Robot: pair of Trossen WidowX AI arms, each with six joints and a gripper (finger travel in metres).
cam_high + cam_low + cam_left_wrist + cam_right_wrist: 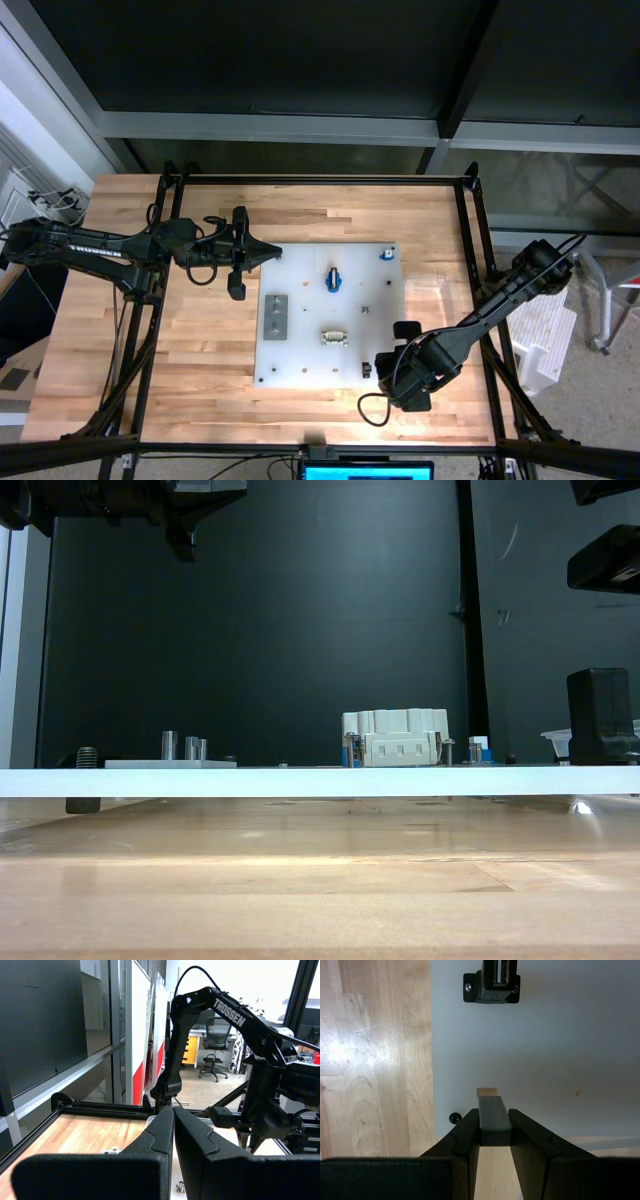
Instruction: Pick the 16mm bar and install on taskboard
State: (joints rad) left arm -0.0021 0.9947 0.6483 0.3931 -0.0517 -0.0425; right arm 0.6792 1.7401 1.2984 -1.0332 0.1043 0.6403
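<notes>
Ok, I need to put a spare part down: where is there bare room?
Bare wooden table borders the white taskboard on its near-left. Crowded: shut left gripper above its far-left corner; right gripper, clamping the dark grey 16mm bar, over its near-right corner.

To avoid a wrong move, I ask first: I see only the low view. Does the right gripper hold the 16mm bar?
Observer: Yes. The right wrist view shows the right gripper shut on the 16mm bar.
Operator: Where is it?
Observer: In the high view, it is over the near right corner of the taskboard.
Operator: And the other arm?
Observer: The left gripper is shut and empty, by the taskboard's far left corner.
</notes>
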